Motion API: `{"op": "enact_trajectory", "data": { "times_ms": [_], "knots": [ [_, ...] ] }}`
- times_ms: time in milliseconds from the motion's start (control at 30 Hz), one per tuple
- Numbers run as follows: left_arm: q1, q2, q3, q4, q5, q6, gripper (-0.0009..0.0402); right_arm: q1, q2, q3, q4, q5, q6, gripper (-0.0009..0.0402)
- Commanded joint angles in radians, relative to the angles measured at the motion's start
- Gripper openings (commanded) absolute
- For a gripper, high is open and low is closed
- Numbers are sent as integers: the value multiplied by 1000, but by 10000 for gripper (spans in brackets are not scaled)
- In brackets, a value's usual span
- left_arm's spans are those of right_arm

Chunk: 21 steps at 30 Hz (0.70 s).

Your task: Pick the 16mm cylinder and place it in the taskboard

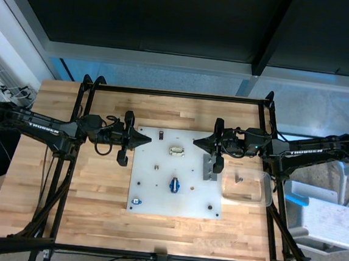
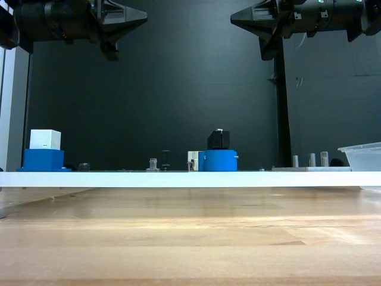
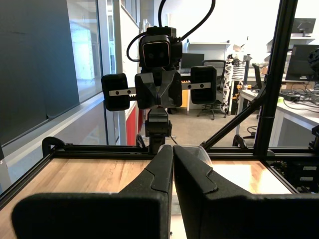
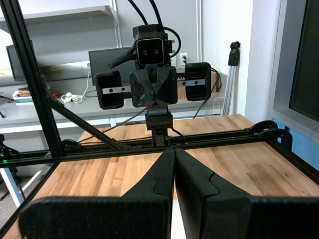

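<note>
The taskboard (image 1: 157,190) lies flat, with a blue fitting (image 1: 174,185) toward its near edge. Just beside its right edge, a clear tray (image 1: 244,201) holds the 16mm cylinder (image 1: 239,179), a small grey speck that is hard to make out. Farther back, above the board's left and right edges, the left gripper (image 1: 148,139) and right gripper (image 1: 197,140) hang with fingers pressed together, grasping nothing.

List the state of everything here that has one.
left end effector, shut, empty, raised, pointing inward
right end effector, shut, empty, raised, pointing inward
16mm cylinder, in the clear plastic tray, not gripped
taskboard, flat on the table, cylinder not yet placed
</note>
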Motion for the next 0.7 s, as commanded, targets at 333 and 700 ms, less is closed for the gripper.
{"op": "enact_trajectory", "data": {
  "times_ms": [333, 700],
  "knots": [
    [0, 0, 0, 0, 0, 0, 0, 2, 0, 3, 5, -1, 11, 0],
    [0, 0, 0, 0, 0, 0, 0, 5, 7, 191, -382, 1, 45, 0]
  ]
}}
